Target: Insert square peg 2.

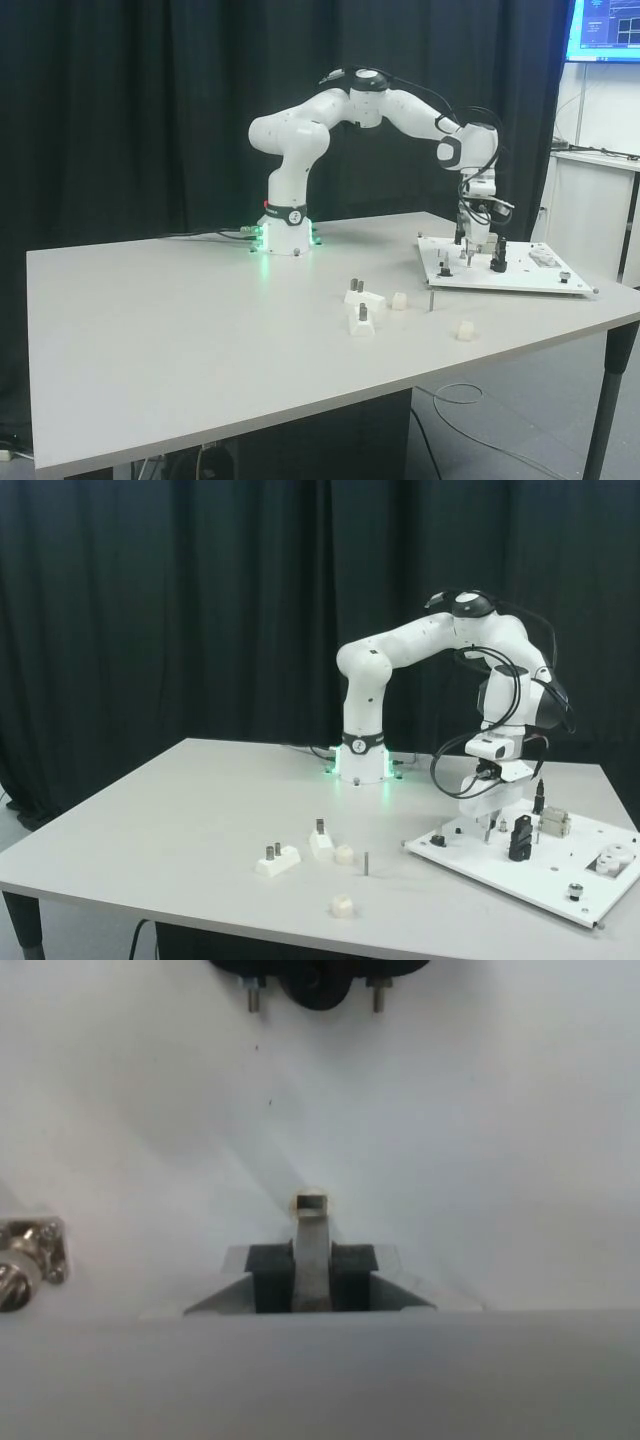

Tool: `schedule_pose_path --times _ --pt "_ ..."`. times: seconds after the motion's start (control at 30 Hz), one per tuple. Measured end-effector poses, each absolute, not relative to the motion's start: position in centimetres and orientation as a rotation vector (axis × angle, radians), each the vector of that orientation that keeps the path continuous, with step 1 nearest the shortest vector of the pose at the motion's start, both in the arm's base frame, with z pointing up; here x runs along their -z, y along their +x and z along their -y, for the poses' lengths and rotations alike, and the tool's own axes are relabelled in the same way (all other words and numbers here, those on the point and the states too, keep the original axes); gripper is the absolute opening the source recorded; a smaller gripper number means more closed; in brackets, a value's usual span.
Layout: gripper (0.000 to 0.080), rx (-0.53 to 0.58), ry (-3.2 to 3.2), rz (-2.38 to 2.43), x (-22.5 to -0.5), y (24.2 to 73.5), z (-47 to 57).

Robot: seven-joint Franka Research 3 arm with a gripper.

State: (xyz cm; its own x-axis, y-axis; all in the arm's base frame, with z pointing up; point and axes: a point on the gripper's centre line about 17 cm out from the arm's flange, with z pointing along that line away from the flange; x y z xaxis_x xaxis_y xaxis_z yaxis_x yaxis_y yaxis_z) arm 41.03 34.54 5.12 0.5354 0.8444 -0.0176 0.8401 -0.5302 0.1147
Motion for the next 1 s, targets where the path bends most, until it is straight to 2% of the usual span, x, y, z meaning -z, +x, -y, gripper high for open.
schedule_pose_path --times 1.0 --pt "0.0075 -0.088 2.657 -1.459 -4.71 41.12 -34.66"
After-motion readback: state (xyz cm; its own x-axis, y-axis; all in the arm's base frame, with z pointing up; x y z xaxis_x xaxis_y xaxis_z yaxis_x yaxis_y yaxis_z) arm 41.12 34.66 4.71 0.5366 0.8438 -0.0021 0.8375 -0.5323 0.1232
